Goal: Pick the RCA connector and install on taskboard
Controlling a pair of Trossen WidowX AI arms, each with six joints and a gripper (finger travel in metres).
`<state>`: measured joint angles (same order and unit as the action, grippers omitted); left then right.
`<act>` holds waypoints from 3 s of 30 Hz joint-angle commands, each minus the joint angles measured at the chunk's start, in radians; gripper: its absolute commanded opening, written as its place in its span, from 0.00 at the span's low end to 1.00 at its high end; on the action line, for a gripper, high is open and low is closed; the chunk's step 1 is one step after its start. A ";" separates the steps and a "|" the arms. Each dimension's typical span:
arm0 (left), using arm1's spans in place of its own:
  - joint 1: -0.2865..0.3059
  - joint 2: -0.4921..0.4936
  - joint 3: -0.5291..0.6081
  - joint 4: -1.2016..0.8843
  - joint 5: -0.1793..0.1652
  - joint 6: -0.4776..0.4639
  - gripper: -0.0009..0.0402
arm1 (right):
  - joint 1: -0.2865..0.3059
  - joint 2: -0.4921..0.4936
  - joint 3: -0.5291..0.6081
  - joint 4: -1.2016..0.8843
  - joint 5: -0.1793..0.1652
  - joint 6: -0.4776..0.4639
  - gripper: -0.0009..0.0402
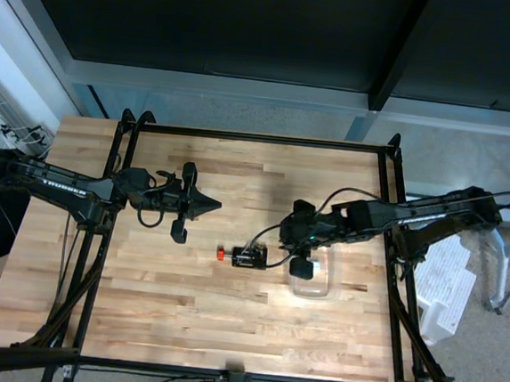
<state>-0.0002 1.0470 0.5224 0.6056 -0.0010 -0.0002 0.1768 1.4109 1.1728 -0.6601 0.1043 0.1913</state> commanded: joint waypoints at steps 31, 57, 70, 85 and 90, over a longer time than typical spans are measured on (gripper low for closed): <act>0.000 0.000 0.000 0.001 0.000 0.000 0.02 | -0.132 -0.528 -0.507 0.782 0.047 -0.178 0.02; 0.000 0.000 0.000 0.001 0.000 0.000 0.02 | -0.133 -0.559 -0.646 1.003 0.026 -0.144 0.02; 0.000 0.000 0.000 0.001 0.000 0.000 0.02 | -0.136 -0.558 -0.646 1.003 -0.007 -0.142 0.02; 0.000 0.000 0.000 0.001 0.000 0.000 0.02 | -0.160 -0.558 -0.646 1.017 -0.060 -0.142 0.02; 0.000 0.000 0.000 0.001 0.000 0.000 0.02 | -0.164 -0.558 -0.647 1.017 -0.068 -0.128 0.02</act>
<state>-0.0002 1.0470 0.5228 0.6067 -0.0006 -0.0002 0.0128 0.8524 0.5255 0.3569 0.0368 0.0616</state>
